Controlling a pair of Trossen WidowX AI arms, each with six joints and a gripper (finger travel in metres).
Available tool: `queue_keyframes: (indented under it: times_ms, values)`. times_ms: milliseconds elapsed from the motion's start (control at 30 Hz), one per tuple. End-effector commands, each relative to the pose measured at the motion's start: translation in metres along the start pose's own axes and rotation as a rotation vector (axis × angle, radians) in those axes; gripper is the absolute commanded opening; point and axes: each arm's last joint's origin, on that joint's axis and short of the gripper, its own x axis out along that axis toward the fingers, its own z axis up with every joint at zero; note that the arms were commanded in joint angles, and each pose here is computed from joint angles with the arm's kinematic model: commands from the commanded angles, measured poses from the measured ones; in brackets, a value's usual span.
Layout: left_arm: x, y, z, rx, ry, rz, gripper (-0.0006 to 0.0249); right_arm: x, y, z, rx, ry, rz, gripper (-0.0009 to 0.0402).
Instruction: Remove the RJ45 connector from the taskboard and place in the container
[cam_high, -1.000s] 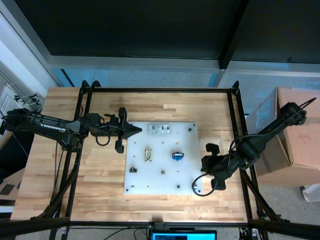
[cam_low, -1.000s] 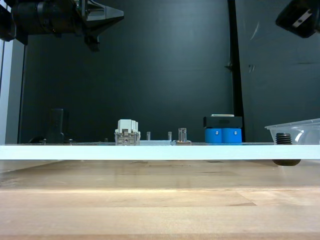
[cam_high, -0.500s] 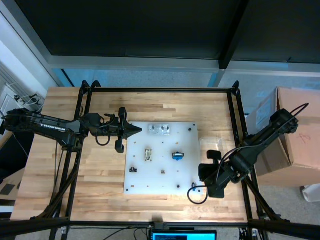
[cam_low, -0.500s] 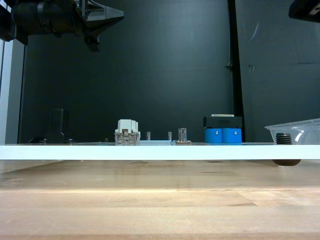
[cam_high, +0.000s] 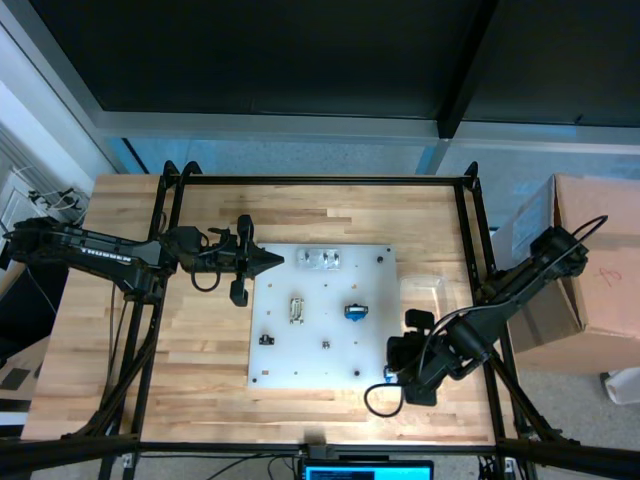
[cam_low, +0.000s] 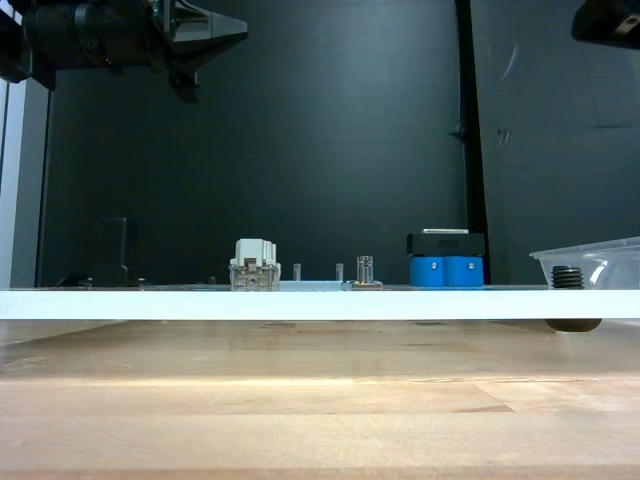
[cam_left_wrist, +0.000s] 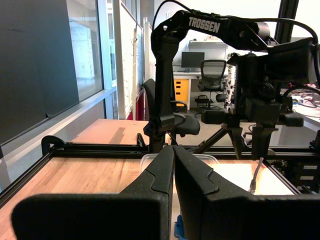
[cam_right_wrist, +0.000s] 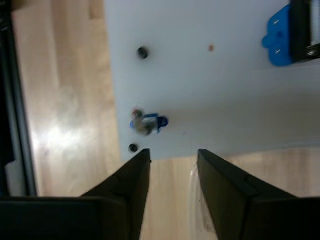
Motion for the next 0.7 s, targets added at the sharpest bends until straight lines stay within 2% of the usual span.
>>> queue_keyframes:
  times_ms: [33,167,367,700]
  values:
    - [0.000,0.000,0.000,0.000,0.000,0.000,0.0000,0.008,0.003,0.001,-0.003,0.005,-0.018,0.0172]
    - [0.000,0.000,0.000,0.000,0.000,0.000,0.0000,0.014,0.009,0.002,-0.004,-0.006,-0.004,0.0195]
    - [0.000,0.000,0.000,0.000,0.000,0.000,0.0000,0.027,0.014,0.001,-0.009,0.002,-0.010,0.0213]
    - [0.000,0.000,0.000,0.000,0.000,0.000,0.0000,0.051,0.025,-0.009,-0.044,0.012,-0.008,0.0220]
